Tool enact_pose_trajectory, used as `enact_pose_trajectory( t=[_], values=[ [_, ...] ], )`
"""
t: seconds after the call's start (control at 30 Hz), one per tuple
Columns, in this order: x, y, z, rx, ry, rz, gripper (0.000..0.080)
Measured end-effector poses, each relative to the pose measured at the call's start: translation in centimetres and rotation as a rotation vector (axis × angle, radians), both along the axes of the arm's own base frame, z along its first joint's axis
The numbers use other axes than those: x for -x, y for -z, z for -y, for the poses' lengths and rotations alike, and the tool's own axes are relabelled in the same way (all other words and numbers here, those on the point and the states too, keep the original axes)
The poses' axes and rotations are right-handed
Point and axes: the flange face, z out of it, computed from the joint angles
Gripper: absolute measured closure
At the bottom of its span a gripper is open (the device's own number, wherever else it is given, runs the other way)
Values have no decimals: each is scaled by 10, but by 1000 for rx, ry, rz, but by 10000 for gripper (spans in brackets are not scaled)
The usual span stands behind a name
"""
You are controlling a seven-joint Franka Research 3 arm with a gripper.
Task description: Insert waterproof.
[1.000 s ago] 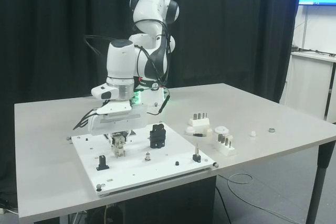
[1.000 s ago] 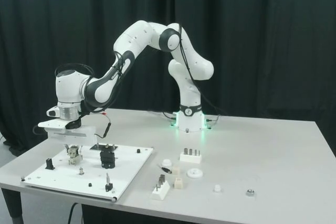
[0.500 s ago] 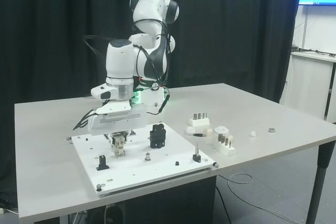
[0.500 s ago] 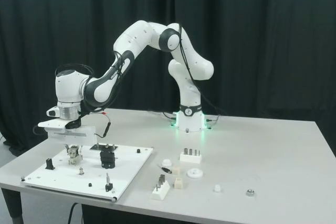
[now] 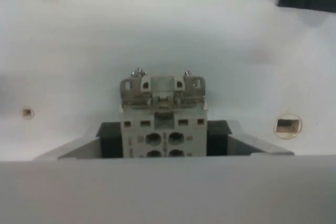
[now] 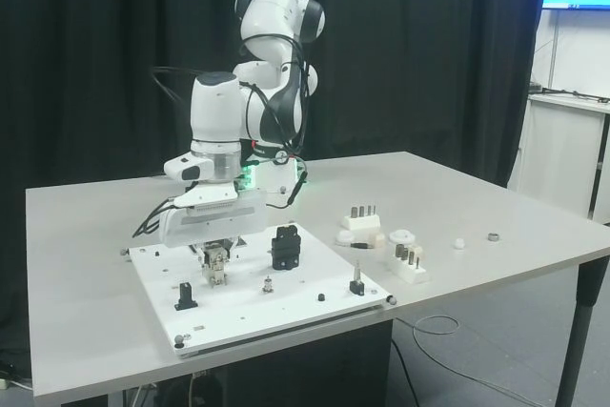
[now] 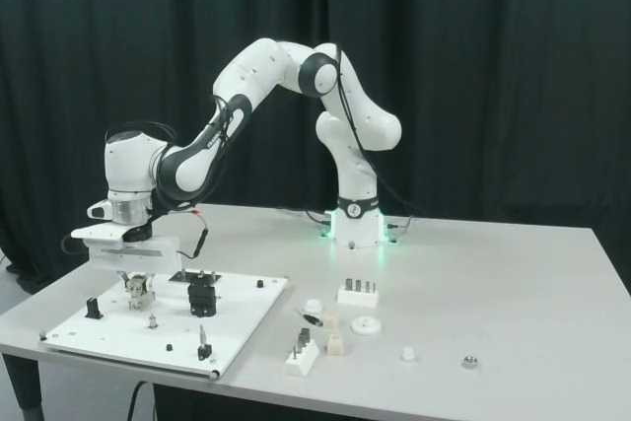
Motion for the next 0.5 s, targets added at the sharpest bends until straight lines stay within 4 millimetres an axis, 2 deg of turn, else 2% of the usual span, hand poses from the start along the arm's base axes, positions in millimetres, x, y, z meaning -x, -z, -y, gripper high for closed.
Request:
enact_pose_trajectory(
  t=[0.5],
  values=[
    [9, 0, 0, -10, 12, -4, 486]
  ],
)
